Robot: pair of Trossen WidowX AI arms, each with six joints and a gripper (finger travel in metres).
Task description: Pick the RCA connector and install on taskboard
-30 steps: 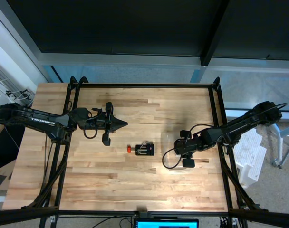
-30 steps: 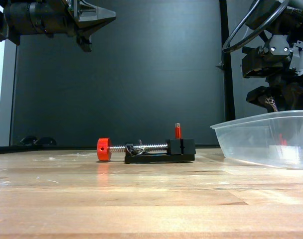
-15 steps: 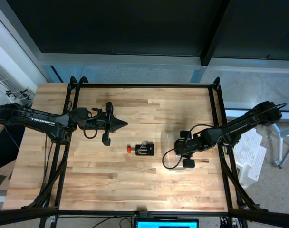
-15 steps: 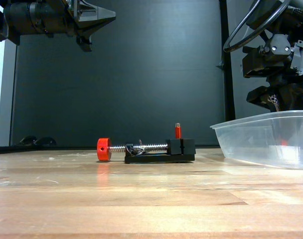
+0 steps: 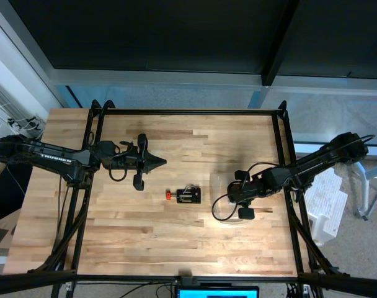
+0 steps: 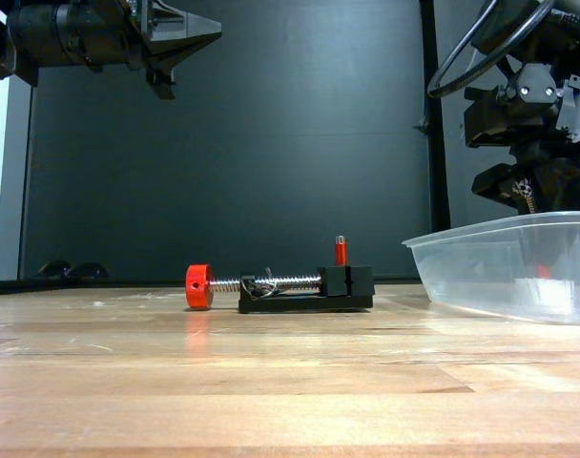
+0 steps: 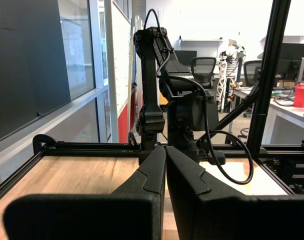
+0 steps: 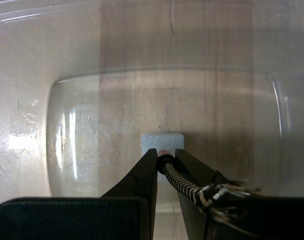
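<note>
In the clear plastic tray [image 6: 481, 262], which sits toward the table's right edge about midway between its near and far edges, your right gripper [image 8: 165, 153] reaches down from above; its claw is pinched narrow on the RCA connector [image 8: 173, 175], a slim braided stick with loose wire strands at its rear end; the connector's tip lies at the edge of a small white cube [image 8: 162, 140] on the tray floor, and you cannot tell whether the two touch; to the left of the tray and well apart from it, near the table's middle, the taskboard [image 6: 304, 292] lies flat on the wood, its red-orange knob [image 6: 198, 286] pointing toward the left edge on a silver spring shaft and a short red post [image 6: 340, 251] standing upright on the black block; farther back, over the table's left half and toward the far edge, your left gripper [image 7: 165, 165] hangs high above the surface, pointing toward the right edge, its claw pressed together with nothing in it
</note>
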